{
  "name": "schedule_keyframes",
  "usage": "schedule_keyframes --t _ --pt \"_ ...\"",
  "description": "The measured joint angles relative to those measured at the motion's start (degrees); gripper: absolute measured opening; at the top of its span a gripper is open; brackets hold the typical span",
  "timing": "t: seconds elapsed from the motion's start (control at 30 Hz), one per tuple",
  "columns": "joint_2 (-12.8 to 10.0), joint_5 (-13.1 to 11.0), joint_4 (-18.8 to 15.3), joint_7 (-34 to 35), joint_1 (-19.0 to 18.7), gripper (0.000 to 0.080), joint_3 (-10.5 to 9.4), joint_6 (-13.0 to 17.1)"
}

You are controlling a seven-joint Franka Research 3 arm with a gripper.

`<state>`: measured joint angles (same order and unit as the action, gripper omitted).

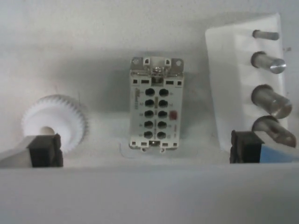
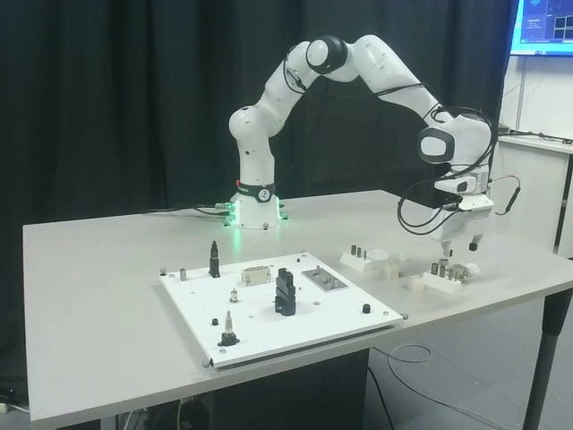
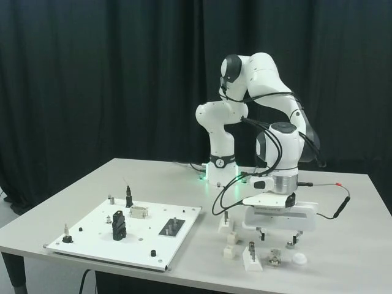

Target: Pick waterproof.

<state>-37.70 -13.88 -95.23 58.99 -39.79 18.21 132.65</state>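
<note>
1. Since the gripper (image 1: 144,149) hangs above the table (image 2: 107,269) w/ nothing between its fingers, the pick looks barely begun: approach done or nearly so, grasp not yet made.
2. Claw state: spread wide. Wrist view shows both black fingertips (image 1: 44,150) well apart, 1 on each side of the waterproof connector (image 1: 156,103), neither touching it.
3. Task's thing: the connector lies flat on the table, roughly centred between the fingertips, its face w/ 2 columns of 5 dark sockets turned up to the cam. It sits loose on the table, off the white board (image 2: 277,300).
4. Neighbours, clock-wise from the connector in wrist view: white gear (image 1: 56,120) at approx 9 o'clock, near 1 fingertip; white block w/ 4 metal pegs (image 1: 245,79) at approx 3 o'clock, just beside the other fingertip.
5. Room views: gripper (image 3: 277,234) hovers over the small parts cluster, at approx 3 o'clock of the board in the 2nd room view. The connector itself is too small to pick out w/ certainty there.
6. Left to do, as I judge it: descend, close on the connector's sides, lift clear.
7. Risk: fingertips are close to gear and peg block, so a straight drop w/o drift seems needed.
</note>
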Motion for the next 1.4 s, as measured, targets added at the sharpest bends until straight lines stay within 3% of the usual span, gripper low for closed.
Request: schedule_keyframes --t 1.4 --pt "-5.53 -0.56 4.14 -0.09 1.04 0.08 -0.66 -0.9"
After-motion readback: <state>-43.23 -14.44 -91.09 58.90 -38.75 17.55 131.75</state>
